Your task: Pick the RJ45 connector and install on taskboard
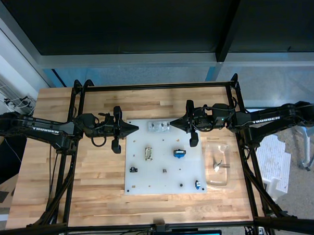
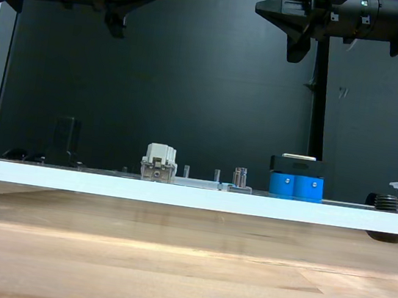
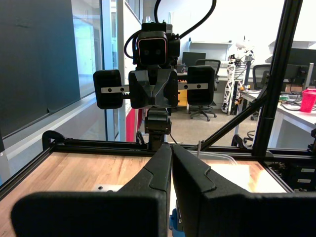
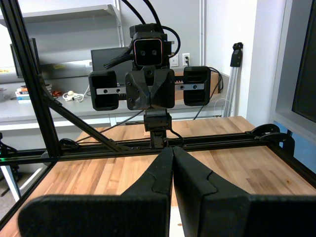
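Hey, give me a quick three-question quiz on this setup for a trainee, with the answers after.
1. True or false: the left gripper and right gripper are both shut, raised near the far edge of the taskboard, tips facing each other.
2. Where is the RJ45 connector? A) in the clear tray; B) on the taskboard; C) in the right gripper.
3. Which arm stands nearer the tray?
Key: 1 true; 2 A; 3 the right arm.
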`<act>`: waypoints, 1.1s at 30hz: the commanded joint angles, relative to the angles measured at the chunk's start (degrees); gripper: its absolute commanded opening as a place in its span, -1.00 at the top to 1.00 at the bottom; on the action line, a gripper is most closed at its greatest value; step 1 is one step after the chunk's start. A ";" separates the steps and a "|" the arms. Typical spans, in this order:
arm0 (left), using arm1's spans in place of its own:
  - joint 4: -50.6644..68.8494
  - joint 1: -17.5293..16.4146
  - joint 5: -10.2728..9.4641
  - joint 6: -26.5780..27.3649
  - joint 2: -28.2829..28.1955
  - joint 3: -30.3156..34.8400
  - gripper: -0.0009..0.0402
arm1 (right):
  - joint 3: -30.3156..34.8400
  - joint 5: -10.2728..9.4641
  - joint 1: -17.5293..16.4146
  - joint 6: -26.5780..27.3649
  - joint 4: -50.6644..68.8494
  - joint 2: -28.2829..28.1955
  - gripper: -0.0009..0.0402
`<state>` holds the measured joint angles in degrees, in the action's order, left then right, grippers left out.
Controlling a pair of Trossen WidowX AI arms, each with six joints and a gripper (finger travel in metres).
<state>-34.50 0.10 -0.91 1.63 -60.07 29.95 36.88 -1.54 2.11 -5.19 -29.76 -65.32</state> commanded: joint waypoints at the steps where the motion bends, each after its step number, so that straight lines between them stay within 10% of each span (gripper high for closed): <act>1: -0.02 -0.02 0.02 0.00 -0.02 0.00 0.96 | 0.00 -0.02 0.00 -0.02 -0.04 -0.02 0.96; 14: -0.02 -0.02 0.02 0.00 -0.02 0.00 0.96 | 0.13 0.00 0.00 -0.52 1.90 1.66 0.96; 33: -0.02 -0.02 0.02 0.00 -0.04 0.00 0.96 | 13.81 0.20 -0.52 -3.15 51.60 9.09 0.96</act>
<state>-34.52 0.10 -0.89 1.65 -60.10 29.95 49.71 -1.23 1.69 -8.14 19.16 -56.23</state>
